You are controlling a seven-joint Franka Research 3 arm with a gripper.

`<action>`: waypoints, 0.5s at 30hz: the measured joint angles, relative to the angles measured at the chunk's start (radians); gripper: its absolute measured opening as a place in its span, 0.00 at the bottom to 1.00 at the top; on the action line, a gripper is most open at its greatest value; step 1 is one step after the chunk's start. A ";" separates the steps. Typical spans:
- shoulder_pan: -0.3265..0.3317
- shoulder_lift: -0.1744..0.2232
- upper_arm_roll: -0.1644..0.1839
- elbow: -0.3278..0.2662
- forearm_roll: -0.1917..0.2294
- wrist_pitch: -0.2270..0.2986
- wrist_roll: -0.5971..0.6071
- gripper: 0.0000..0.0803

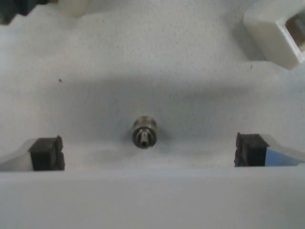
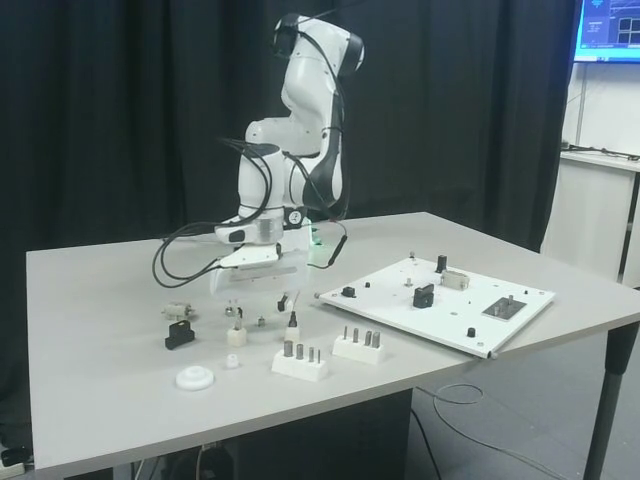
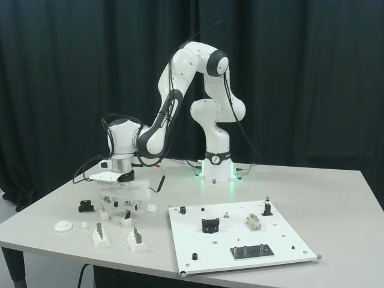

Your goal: Pick BNC.

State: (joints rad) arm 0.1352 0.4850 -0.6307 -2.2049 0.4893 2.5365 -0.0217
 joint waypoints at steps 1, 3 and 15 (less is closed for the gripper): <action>0.000 0.003 0.001 0.001 0.003 0.002 0.000 1.00; -0.001 0.009 0.003 0.001 0.010 0.007 0.000 1.00; -0.007 0.041 0.017 0.003 0.025 0.030 0.000 1.00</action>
State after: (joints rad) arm 0.1281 0.5259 -0.6142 -2.2018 0.5140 2.5662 -0.0217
